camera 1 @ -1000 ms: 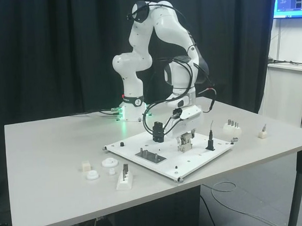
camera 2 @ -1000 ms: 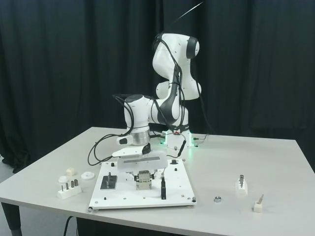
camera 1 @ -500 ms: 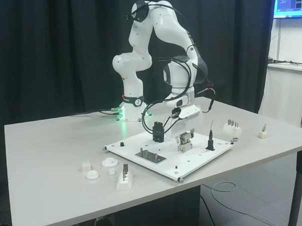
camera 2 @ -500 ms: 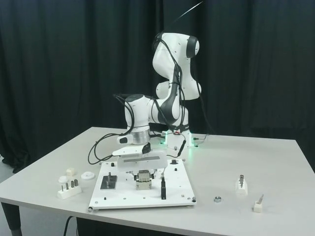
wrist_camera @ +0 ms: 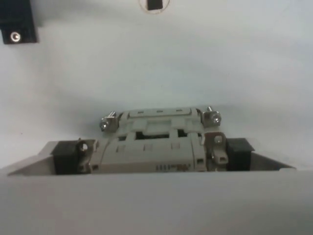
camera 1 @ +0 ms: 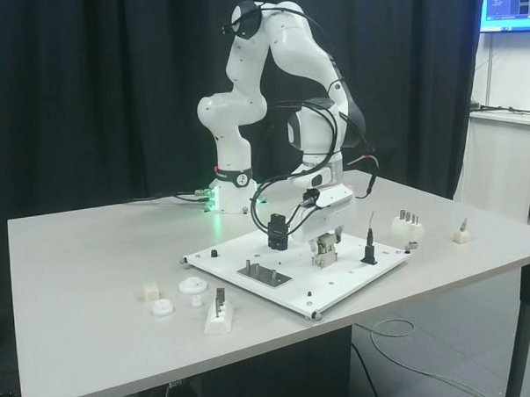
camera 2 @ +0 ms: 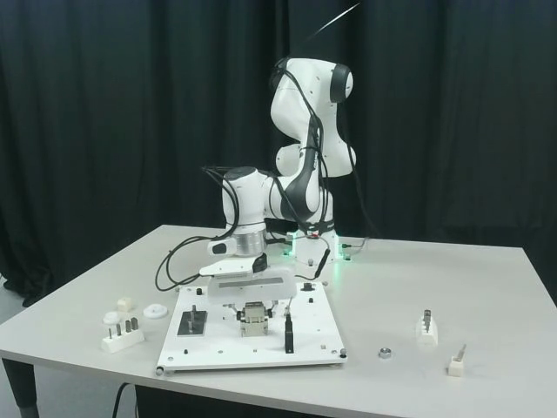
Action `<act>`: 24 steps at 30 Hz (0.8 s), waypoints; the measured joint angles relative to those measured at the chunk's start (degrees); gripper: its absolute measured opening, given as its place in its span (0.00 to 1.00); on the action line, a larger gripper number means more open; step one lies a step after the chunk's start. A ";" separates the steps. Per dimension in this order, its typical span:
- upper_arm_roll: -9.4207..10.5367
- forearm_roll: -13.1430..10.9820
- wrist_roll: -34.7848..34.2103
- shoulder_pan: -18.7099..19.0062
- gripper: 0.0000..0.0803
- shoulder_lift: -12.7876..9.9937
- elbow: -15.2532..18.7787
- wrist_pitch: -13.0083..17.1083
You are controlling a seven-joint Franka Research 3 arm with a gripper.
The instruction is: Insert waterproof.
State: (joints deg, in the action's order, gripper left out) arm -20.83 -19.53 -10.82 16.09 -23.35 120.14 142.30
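Note:
The grey waterproof connector [wrist_camera: 156, 142] sits upright in the middle of the white board [camera 1: 241, 250], with screws at its corners. In the room views the connector [camera 1: 325, 251] [camera 2: 253, 319] stands on the board directly under my hand. My gripper [wrist_camera: 152, 156] [camera 1: 324, 233] [camera 2: 252, 298] hovers just above it, open. One black fingertip [wrist_camera: 66, 156] shows on each side of the connector's body. Whether the fingertips touch it I cannot tell.
On the board stand a black post [camera 1: 369, 247] [camera 2: 287, 333], a grey plate with pegs [camera 1: 264, 273] [camera 2: 192, 320] and a black block [wrist_camera: 17, 22]. Off the board lie white gears [camera 1: 162, 306], peg holders [camera 1: 406, 226] [camera 2: 123, 335], small white blocks [camera 2: 426, 331] [camera 2: 456, 364] and a nut [camera 2: 382, 353].
My hand has risen a little above the connector. The connector has stayed in place on the board.

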 joint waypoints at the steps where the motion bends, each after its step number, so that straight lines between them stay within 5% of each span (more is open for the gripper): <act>1: -0.04 0.09 0.11 0.00 0.78 -0.01 0.00 0.00; 24: -0.06 0.21 1.07 0.00 0.78 -0.24 -0.11 -0.02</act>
State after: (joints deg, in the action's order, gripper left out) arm -20.90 -19.31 -9.75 16.10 -23.59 120.02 142.28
